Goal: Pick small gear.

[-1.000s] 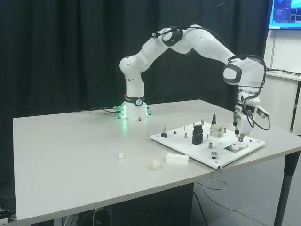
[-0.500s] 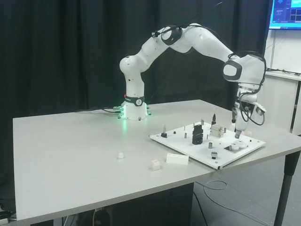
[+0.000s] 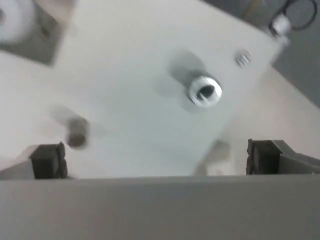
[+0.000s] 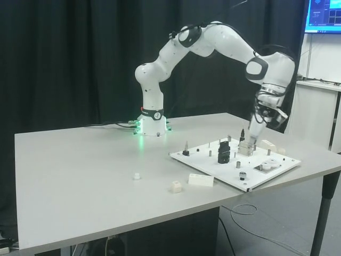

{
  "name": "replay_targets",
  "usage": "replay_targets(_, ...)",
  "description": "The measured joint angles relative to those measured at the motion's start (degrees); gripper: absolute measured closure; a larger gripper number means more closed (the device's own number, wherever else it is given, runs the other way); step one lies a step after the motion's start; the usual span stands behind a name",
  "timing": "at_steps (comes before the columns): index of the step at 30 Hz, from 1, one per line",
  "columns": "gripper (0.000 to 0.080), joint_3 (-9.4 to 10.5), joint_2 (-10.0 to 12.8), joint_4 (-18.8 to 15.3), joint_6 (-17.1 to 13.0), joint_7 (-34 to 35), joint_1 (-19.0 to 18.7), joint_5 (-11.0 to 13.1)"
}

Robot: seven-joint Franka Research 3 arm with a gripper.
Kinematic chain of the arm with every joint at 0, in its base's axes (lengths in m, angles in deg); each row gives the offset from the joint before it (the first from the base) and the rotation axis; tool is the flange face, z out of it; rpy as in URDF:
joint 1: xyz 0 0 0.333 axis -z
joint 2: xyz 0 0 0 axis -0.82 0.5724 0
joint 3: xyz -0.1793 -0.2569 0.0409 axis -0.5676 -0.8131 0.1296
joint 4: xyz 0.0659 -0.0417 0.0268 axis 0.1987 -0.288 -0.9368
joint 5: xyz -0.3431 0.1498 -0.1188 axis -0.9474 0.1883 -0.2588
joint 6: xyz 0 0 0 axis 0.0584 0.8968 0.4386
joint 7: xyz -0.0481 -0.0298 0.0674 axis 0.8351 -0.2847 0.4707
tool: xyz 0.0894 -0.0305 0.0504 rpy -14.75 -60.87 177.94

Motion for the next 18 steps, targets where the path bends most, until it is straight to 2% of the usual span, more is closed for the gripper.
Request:
replay_targets(5,0.0003,0.51,-1.2,0.0,2.6,-0.4,2.6,-3.3)
replay_targets(9,0.0003,2.34,-2.2,-0.2,3.8,-2.0,5.5,-6.0)
replay_targets(13,0.0003,6.05,-3.4,-0.5,4.4,-2.3,10.0,-9.2)
replay_targets(18,0.0003,12.96,-5.2,-1.5,4.6,-2.3,17.4,-13.5)
